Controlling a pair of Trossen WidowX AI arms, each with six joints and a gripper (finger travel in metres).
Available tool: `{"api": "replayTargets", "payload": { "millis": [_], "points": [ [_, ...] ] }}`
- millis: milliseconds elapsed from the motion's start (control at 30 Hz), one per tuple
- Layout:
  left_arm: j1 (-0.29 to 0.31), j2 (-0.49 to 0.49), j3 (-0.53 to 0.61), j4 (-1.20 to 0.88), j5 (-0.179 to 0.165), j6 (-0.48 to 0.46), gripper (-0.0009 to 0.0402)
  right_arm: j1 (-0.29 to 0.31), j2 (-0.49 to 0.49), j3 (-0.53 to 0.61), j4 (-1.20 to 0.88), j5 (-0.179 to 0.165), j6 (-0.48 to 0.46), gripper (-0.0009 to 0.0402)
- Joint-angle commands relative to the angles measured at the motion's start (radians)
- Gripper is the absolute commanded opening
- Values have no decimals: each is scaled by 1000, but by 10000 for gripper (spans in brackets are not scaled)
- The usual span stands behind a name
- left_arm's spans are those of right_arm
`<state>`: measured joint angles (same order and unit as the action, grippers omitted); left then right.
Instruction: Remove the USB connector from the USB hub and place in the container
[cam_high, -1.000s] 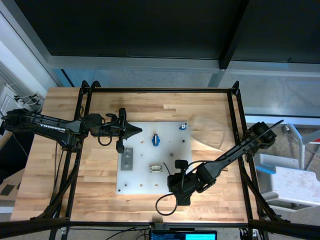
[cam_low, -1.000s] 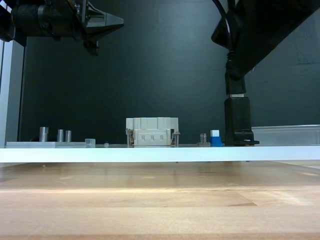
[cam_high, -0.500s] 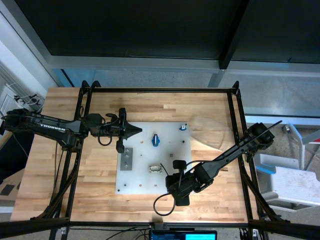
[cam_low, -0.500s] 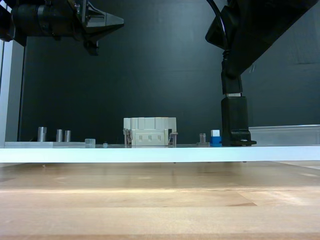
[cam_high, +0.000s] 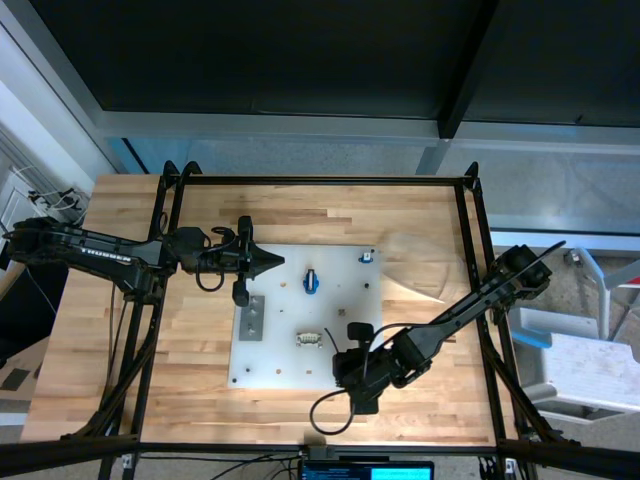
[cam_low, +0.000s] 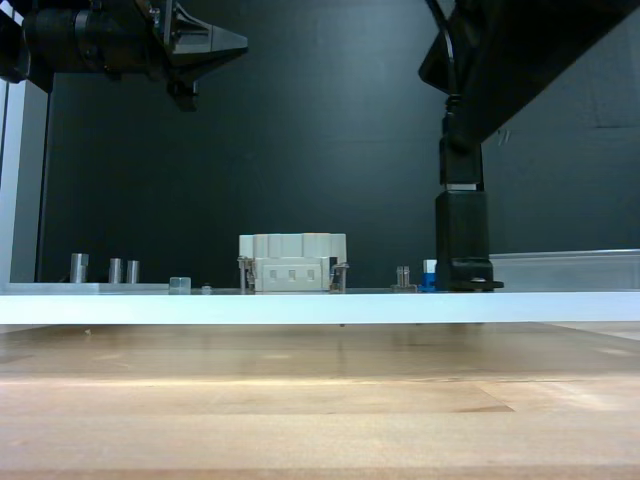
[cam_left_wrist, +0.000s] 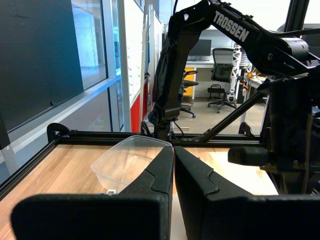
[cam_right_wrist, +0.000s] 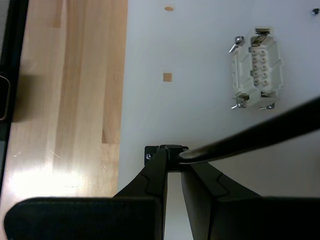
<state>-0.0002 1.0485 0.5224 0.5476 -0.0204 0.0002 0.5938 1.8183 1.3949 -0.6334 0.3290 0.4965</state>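
My right gripper (cam_right_wrist: 172, 167) points straight down, shut on the USB connector (cam_right_wrist: 172, 151), a small black plug whose thin black wire (cam_right_wrist: 250, 131) runs off to the side. The plug still sits in the USB hub (cam_right_wrist: 151, 153), which stands as a black block (cam_low: 462, 240) on the white board (cam_high: 270, 365). In the high view the right gripper (cam_high: 355, 372) covers the hub near the board's front right. The clear container (cam_high: 420, 265) lies on the table beyond the board's right edge. My left gripper (cam_high: 268, 262) hovers shut, high over the board's back left.
A beige toothed connector (cam_high: 310, 340) stands just left of the right gripper. A blue upright part (cam_high: 310, 281) and a grey plate with pegs (cam_high: 252, 320) stand further back and left. Black frame rails (cam_high: 470, 260) border the table.
The white board, the hub and the beige connector have slid slightly left in the low view together with the right gripper. The left arm has not moved.
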Motion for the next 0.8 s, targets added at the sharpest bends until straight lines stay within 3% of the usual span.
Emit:
{"api": "replayTargets", "payload": {
  "millis": [33, 100, 200, 267, 600, 700, 800],
  "points": [
    [0, 0, 0, 0, 0, 0, 1, 10, -28, -40, 31, 19, 18, 0],
    [0, 0, 0, 0, 0, 0, 1, 16, -37, -55, 42, 24, 24, 0],
    [0, 0, 0, 0, 0, 0, 1, 34, -53, -73, 56, 75, 38, 0],
    [0, 0, 0, 0, 0, 0, 1, 42, -65, -89, 71, 89, 43, 0],
    [0, 0, 0, 0, 0, 0, 1, 49, -79, -117, 103, 85, 19, 0],
    [0, 0, 0, 0, 0, 0, 1, 48, -79, -117, 103, 60, 9, 0],
    [0, 0, 0, 0, 0, 0, 1, 48, -77, -117, 103, 59, -7, 0]
  ]
}}
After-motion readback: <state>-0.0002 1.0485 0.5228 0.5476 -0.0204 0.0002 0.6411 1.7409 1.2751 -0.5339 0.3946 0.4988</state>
